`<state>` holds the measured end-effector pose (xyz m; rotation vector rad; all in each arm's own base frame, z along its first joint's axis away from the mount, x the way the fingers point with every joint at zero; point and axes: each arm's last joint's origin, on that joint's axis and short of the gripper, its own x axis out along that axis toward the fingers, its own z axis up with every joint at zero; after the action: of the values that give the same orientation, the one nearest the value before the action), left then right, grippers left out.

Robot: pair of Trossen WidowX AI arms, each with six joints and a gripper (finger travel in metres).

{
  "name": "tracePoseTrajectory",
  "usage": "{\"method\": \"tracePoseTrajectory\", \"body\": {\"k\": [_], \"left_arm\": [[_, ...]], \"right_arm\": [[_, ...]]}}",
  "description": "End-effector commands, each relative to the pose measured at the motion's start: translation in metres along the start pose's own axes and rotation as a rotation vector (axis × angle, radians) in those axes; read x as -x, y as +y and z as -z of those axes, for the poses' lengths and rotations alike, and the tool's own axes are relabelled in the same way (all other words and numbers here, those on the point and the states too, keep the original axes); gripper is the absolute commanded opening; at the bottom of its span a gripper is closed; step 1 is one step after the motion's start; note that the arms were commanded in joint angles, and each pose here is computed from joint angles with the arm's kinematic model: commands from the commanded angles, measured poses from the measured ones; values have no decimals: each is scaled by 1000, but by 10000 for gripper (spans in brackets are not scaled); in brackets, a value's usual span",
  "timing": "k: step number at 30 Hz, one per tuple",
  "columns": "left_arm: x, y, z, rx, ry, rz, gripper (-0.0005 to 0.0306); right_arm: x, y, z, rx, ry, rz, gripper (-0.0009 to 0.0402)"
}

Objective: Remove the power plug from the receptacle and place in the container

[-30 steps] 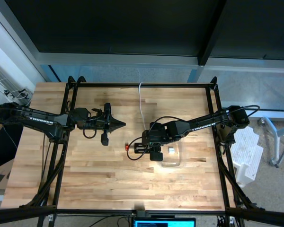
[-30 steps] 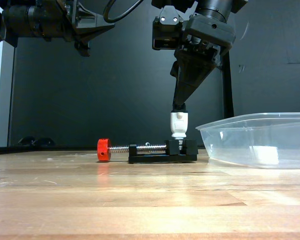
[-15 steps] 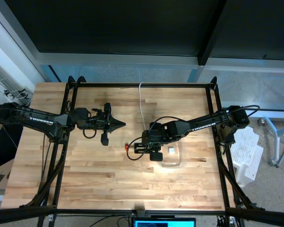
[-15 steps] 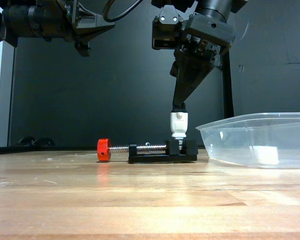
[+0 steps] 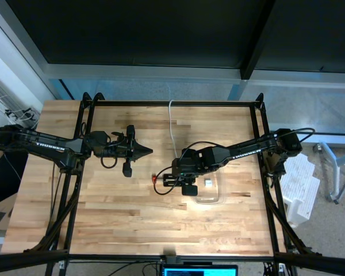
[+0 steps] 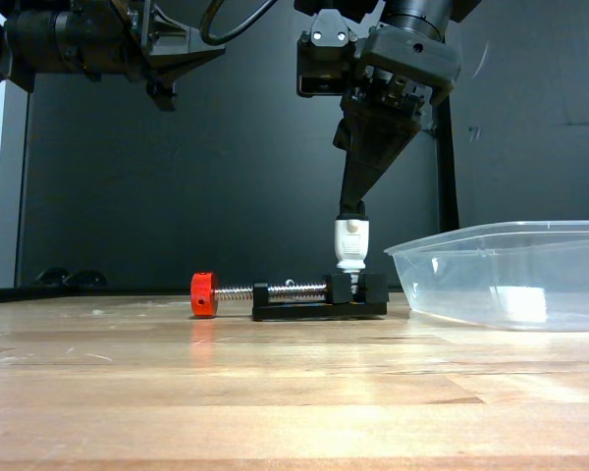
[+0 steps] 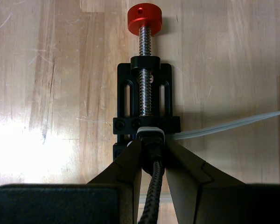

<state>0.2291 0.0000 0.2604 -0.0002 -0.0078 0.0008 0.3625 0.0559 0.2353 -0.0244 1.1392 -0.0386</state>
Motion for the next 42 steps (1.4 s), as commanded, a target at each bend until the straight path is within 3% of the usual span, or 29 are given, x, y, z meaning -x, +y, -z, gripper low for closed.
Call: {"method": "tracePoseTrajectory", "body": {"k": [1,22,34,39,42], "left_arm": [[0,0,0,0,0,0,0],[0,0,0,0,0,0,0],[0,0,0,0,-1,0,0],[0,0,0,0,0,0,0],[0,0,0,0,-1,0,0]], "right_arm": [[7,0,-4,1,-26,-1,0],[29,-3,1,2,-15,0,0],[40,6,40,52,39,-9,0],[35,2,60,35,69,41,0],[33,1,70,34,77,49,7]]}}
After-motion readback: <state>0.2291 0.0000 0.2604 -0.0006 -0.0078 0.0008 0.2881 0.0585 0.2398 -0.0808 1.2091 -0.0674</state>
